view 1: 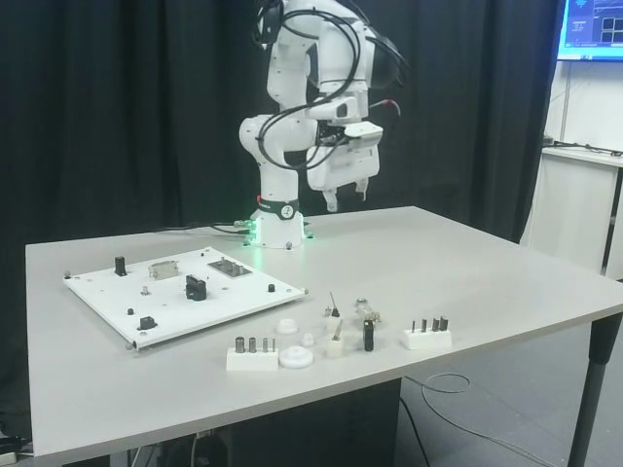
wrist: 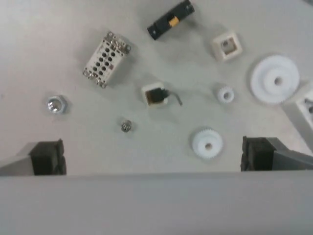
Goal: Pick square peg 3.
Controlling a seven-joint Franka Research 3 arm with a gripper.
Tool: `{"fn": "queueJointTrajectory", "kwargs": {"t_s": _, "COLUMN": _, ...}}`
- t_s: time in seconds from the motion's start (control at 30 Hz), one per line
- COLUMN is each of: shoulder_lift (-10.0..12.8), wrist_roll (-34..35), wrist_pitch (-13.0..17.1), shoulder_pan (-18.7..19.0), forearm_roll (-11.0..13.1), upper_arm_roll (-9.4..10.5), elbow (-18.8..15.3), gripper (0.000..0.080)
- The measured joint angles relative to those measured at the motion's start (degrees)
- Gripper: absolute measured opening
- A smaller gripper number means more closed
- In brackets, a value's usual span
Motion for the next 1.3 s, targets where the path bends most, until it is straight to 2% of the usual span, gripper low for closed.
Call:
{"fn": "queueJointTrajectory", "kwargs": {"t_s": 0.43, "shoulder_lift": 5.1, "wrist_roll": -1.8, "wrist_pitch": 0.0, "shoulder_pan": 0.9, "forearm_roll": 1.1, "upper_arm_roll": 1.2, "elbow": 5.2, "gripper": 0.08}}
{"fn": "queueJointTrajectory", "kwargs": {"t_s": 0.83, "shoulder_lift": 10.3, "wrist_roll": -8.4, "wrist_pitch": -4.3, "shoulder_pan": 1.2, "forearm_roll": 1.1, "upper_arm_roll": 1.75, "elbow": 12.4, "gripper": 0.08}}
{"fn": "queueJointTrajectory", "kwargs": {"t_s": 1.3, "shoulder_lift": 16.2, "wrist_roll": -17.7, "wrist_pitch": -4.9, "shoulder_pan": 2.5, "forearm_roll": 0.9, "upper_arm_roll": 2.25, "elbow": 18.2, "gripper": 0.08}}
